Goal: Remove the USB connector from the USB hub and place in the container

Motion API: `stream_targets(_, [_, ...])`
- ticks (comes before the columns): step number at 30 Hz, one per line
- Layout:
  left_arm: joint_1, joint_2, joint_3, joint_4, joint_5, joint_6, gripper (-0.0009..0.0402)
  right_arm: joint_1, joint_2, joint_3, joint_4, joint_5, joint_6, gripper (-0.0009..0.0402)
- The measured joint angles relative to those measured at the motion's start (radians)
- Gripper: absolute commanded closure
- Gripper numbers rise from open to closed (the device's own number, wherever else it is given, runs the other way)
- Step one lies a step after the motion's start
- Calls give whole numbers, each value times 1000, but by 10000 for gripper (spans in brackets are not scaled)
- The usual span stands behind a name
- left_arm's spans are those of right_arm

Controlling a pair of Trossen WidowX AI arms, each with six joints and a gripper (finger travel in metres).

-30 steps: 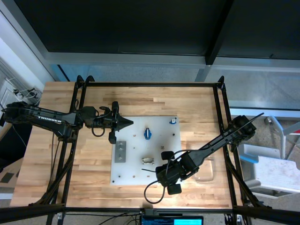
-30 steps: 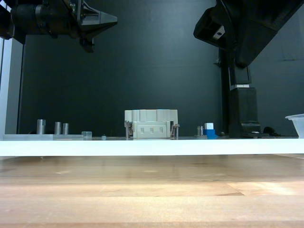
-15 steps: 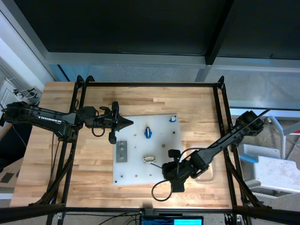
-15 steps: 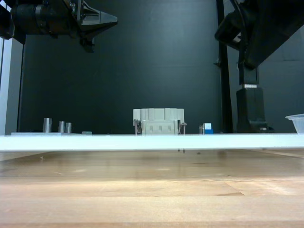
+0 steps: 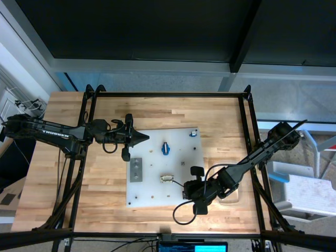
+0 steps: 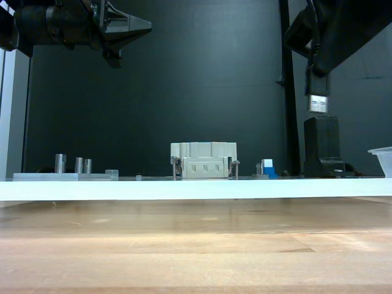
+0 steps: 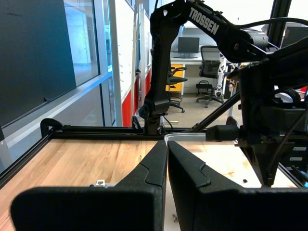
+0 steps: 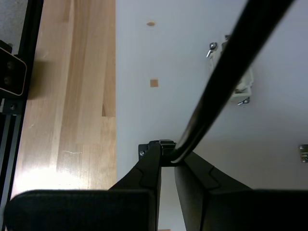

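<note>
- The right gripper (image 8: 166,153) has its fingers clamped on the thin black USB connector cable (image 8: 226,72); the silver-tipped plug hangs straight below them.
- The small black squarish USB hub (image 6: 321,147) stands directly beneath the plug, apart from it, on the white rectangular board (image 5: 152,178).
- The clear plastic container tray (image 6: 383,160) lies near this gripper, off the board.
- The left gripper (image 5: 145,137) hovers well apart from it, fingers together.

Robotics lab: framed workbench (image 5: 105,173), office chairs (image 7: 210,72)
</note>
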Motion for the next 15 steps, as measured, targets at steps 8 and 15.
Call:
stream_targets(8, [0, 0, 0, 0, 0, 0, 392, 3, -58, 0, -72, -40, 37, 393])
stream_targets(15, [0, 0, 0, 0, 0, 0, 392, 15, -131, 0, -188, -85, 71, 393])
